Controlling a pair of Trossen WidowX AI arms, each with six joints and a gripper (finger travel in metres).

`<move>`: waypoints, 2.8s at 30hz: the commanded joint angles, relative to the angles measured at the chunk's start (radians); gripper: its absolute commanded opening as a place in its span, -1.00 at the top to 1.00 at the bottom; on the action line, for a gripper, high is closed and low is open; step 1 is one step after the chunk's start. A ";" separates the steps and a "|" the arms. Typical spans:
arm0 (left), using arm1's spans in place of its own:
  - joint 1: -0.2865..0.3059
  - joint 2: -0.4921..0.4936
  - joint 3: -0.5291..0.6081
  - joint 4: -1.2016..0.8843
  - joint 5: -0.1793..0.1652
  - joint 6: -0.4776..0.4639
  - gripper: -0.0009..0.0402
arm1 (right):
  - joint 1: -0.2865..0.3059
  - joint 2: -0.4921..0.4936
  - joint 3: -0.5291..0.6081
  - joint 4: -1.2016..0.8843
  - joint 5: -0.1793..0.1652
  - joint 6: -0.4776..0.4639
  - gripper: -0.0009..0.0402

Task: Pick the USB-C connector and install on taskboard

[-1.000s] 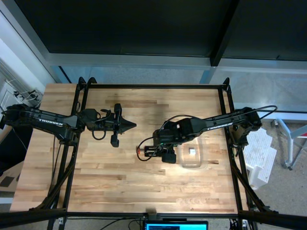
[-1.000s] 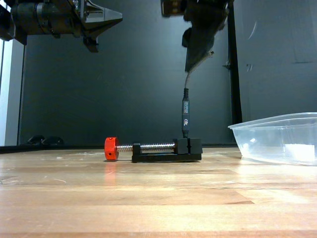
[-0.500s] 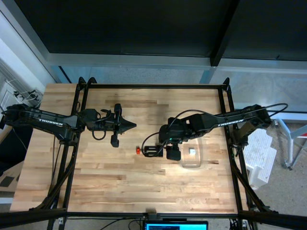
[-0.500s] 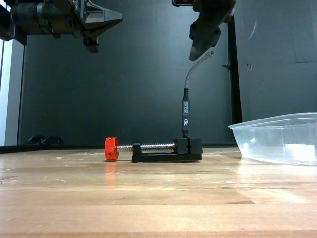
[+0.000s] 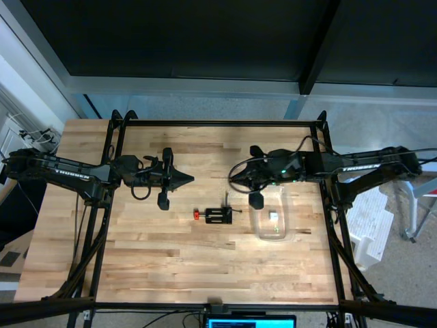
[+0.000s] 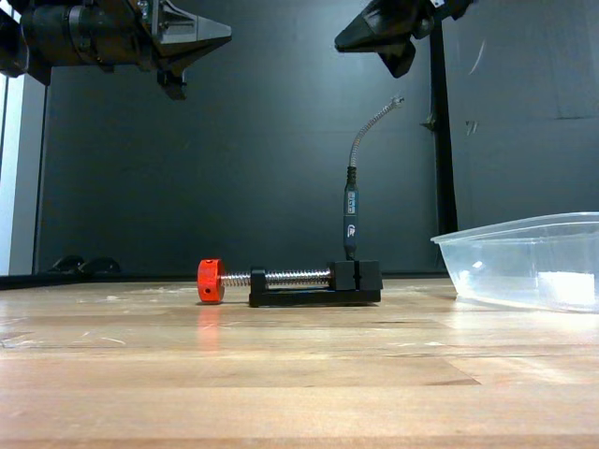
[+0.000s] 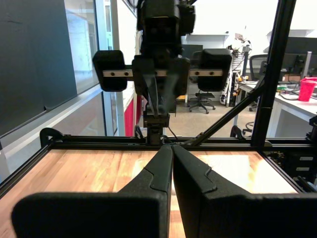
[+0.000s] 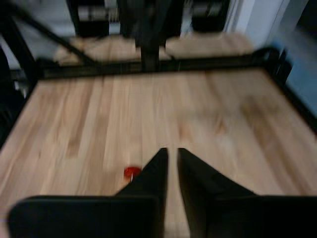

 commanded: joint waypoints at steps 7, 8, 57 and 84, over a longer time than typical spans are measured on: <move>0.000 0.000 0.000 0.000 0.000 0.000 0.96 | -0.043 -0.170 -0.227 0.293 -0.043 -0.006 0.95; 0.000 0.000 0.000 0.000 0.000 0.000 0.96 | -0.044 -0.183 -0.249 0.322 -0.043 -0.006 0.95; 0.000 0.000 0.000 0.000 0.000 0.000 0.96 | -0.045 -0.300 -0.491 0.606 -0.085 -0.010 0.96; 0.000 0.000 0.000 0.000 0.000 0.000 0.96 | -0.045 -0.299 -0.491 0.603 -0.085 -0.010 0.96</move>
